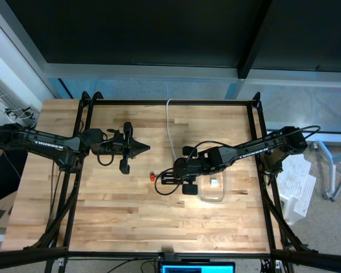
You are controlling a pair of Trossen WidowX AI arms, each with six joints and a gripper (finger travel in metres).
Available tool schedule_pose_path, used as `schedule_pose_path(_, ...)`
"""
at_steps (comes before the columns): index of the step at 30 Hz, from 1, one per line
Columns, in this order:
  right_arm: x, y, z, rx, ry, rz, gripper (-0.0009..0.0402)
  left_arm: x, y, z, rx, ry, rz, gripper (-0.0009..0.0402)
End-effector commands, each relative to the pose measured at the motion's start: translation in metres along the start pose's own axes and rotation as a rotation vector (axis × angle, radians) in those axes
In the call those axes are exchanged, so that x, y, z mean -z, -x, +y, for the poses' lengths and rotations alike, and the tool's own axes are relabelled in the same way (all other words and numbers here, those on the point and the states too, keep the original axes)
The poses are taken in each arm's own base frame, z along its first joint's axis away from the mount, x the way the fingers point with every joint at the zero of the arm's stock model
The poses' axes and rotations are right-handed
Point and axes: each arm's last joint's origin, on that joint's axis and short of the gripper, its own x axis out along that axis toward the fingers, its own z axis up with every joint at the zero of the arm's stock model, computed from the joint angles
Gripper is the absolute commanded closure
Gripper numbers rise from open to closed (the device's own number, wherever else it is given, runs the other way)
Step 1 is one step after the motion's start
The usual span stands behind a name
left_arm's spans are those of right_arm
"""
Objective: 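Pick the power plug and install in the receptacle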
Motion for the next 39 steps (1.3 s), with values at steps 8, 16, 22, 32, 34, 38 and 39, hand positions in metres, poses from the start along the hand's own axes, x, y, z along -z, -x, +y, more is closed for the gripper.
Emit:
schedule_pose_path(8, 0.003, -0.004, 0.0, 0.002, -0.001, 0.0, 0.0373, 0.0, 0.0, 0.0, 0.0, 0.0, 0.0, 0.0393)
schedule_pose_path(16, 0.005, -0.007, 0.001, 0.002, -0.002, -0.003, 0.0374, 0.0, 0.0, 0.0, 0.0, 0.0, 0.0, 0.0393)
schedule_pose_path(22, 0.006, -0.008, 0.001, 0.003, -0.002, -0.007, 0.0374, 0.0, 0.0, 0.0, 0.0, 0.0, 0.0, 0.0393)
schedule_pose_path(32, 0.018, -0.02, 0.001, 0.008, -0.003, 0.008, 0.0374, 0.0, 0.0, 0.0, 0.0, 0.0, 0.0, 0.0393)
schedule_pose_path(34, 0.021, -0.023, 0.001, 0.005, -0.004, 0.003, 0.0374, 0.0, 0.0, 0.0, 0.0, 0.0, 0.0, 0.0393)
schedule_pose_path(38, 0.023, -0.026, 0.001, 0.006, -0.004, 0.004, 0.0374, 0.0, 0.0, 0.0, 0.0, 0.0, 0.0, 0.0393)
schedule_pose_path(39, 0.023, -0.026, 0.001, 0.006, -0.004, 0.004, 0.0374, 0.0, 0.0, 0.0, 0.0, 0.0, 0.0, 0.0393)
